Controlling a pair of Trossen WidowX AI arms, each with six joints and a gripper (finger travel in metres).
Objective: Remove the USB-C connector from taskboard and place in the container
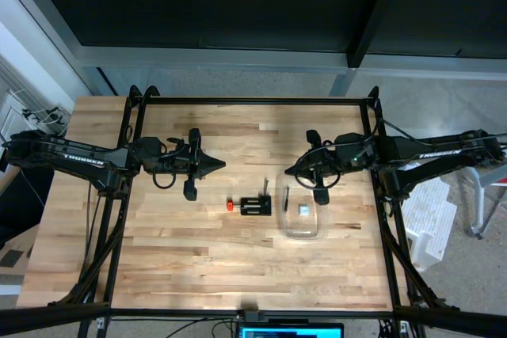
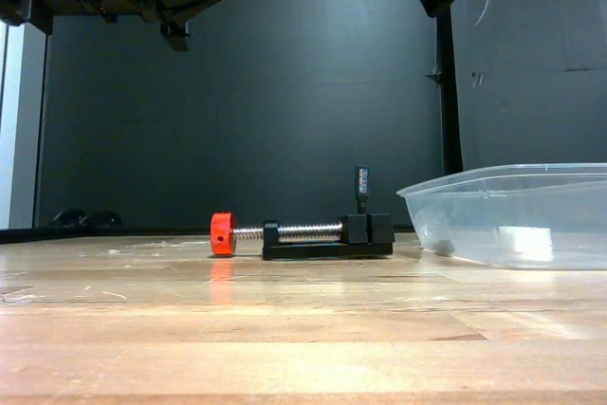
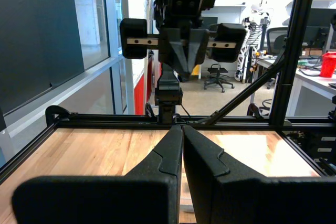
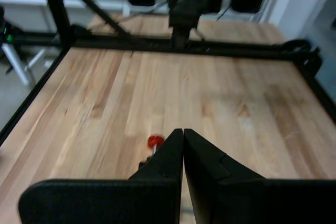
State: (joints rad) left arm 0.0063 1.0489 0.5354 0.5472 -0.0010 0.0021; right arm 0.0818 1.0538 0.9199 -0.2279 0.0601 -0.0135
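At the table's left, the left gripper point(image 1: 221, 165) hangs in the air w/ nothing in it. The left wrist cam shows its fingers point(image 3: 165, 156) pressed flat together, tip aimed across at the right arm point(image 3: 181, 30). The low view puts it well above the wood.

Mid-table sits the taskboard point(image 1: 255, 206), red knob point(image 1: 230, 205) at its left end. The low view adds what the high view barely gives. There's a bare screw thread point(image 2: 302, 230) btwn knob and black body, plus a thin upright piece point(image 2: 361, 185) standing on the right-hand block. From above that piece reads only as a faint line.

Just right of the board, apart from it, the USB-C connector point(image 1: 285, 199) lies along the left edge of the container point(image 1: 305, 238). From above, can't tell inside vs outside the wall. The low view shows a small dark shape thru the clear wall, low down near the tray's left end, so prob. inside. A pale grey square piece point(image 1: 303, 209) lies mid-tray.

Right of centre, the right gripper point(image 1: 290, 170) hovers near the tray's far-left corner, also high up per the low view. Its fingers are shut tight on nothing. The right wrist cam catches the red knob just past the tips, but neither connector nor tray.
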